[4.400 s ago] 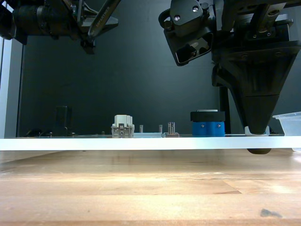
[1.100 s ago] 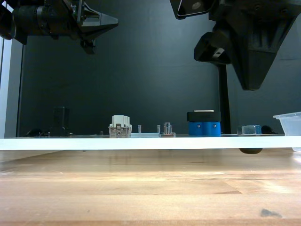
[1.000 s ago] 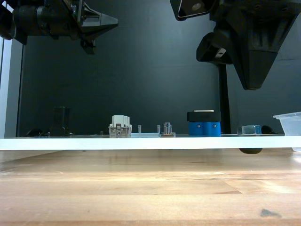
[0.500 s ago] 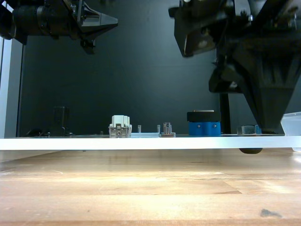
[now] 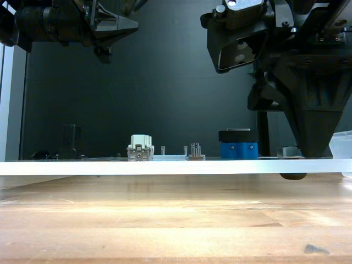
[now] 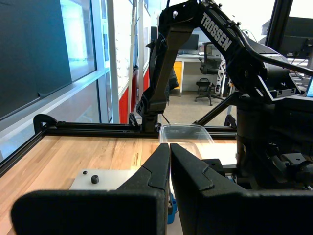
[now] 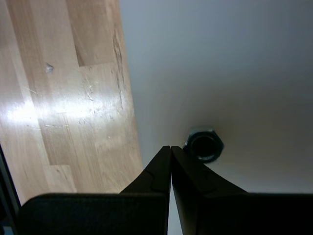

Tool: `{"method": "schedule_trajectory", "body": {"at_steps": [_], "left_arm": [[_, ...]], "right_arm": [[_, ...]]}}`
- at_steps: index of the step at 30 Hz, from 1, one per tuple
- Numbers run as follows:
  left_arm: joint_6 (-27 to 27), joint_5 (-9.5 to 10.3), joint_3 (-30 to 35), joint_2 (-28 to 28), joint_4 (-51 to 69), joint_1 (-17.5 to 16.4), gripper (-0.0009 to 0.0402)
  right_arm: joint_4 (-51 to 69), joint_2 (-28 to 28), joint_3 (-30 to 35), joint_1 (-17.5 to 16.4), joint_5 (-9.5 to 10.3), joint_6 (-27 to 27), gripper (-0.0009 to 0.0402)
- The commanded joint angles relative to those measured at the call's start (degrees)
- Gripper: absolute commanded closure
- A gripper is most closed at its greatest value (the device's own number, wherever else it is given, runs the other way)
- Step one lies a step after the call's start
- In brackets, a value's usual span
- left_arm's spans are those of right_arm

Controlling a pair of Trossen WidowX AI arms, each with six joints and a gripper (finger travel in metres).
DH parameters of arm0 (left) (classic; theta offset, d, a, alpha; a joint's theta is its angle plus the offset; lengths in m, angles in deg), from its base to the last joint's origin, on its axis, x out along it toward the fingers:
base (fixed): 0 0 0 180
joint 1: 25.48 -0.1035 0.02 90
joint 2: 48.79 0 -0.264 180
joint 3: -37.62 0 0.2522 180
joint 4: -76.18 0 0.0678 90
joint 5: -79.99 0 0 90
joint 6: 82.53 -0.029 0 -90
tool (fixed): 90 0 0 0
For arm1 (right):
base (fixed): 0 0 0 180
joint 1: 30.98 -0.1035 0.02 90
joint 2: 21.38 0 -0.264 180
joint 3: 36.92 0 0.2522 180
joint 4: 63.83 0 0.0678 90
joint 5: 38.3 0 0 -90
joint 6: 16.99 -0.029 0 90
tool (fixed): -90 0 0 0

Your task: Unfasten the M12 fastener and place in the container

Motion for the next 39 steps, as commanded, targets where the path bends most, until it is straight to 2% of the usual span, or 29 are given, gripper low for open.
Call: {"method": "schedule_trajectory", "body": {"at_steps": [1,14,15,19,21,22,23,25,28,32,34,36,37,39], "left_arm": [[0.0,-0.02,0.0,0.0,0.0,0.0,0.0393],[0.0,-0.02,0.0,0.0,0.0,0.0,0.0393],[0.0,-0.02,0.0,0.0,0.0,0.0,0.0393],[0.0,-0.02,0.0,0.0,0.0,0.0,0.0393],[0.0,-0.02,0.0,0.0,0.0,0.0,0.0393],[0.0,-0.02,0.0,0.0,0.0,0.0,0.0393],[0.0,-0.02,0.0,0.0,0.0,0.0,0.0393],[0.0,-0.02,0.0,0.0,0.0,0.0,0.0393],[0.0,-0.02,0.0,0.0,0.0,0.0,0.0393],[0.0,-0.02,0.0,0.0,0.0,0.0,0.0393],[0.0,-0.02,0.0,0.0,0.0,0.0,0.0393],[0.0,-0.02,0.0,0.0,0.0,0.0,0.0393],[0.0,-0.02,0.0,0.0,0.0,0.0,0.0393],[0.0,-0.02,0.0,0.0,0.0,0.0,0.0393]], "right_arm": [[2.2,-0.3,0.0,0.0,-0.9,0.0,0.0393],[1.6,-0.6,0.0,0.0,-2.14,0.7,0.0393],[1.8,-0.6,0.0,0.0,-3.04,0.9,0.0393],[5.1,-1.5,0.0,0.0,-13.18,-1.5,0.0393],[6.9,-2.2,0.1,0.0,-17.25,-2.4,0.0393],[7.9,-2.5,0.3,0.0,-18.97,-3.3,0.0393],[8.8,-2.6,0.7,0.0,-19.54,-4.0,0.0393],[10.1,-2.6,1.4,-0.1,-19.08,-4.2,0.0393],[10.2,-2.8,2.1,-0.2,-16.15,-4.2,0.0393],[9.0,-2.8,2.8,-0.3,-8.28,-3.7,0.0393],[7.8,-2.8,2.8,-0.4,-3.32,-2.3,0.0393],[7.2,-2.8,2.8,-0.5,0.35,-2.0,0.0393],[7.0,-2.8,2.8,-0.5,1.07,-1.8,0.0393],[6.0,-2.6,2.8,-0.6,1.14,-1.3,0.0393]]}}
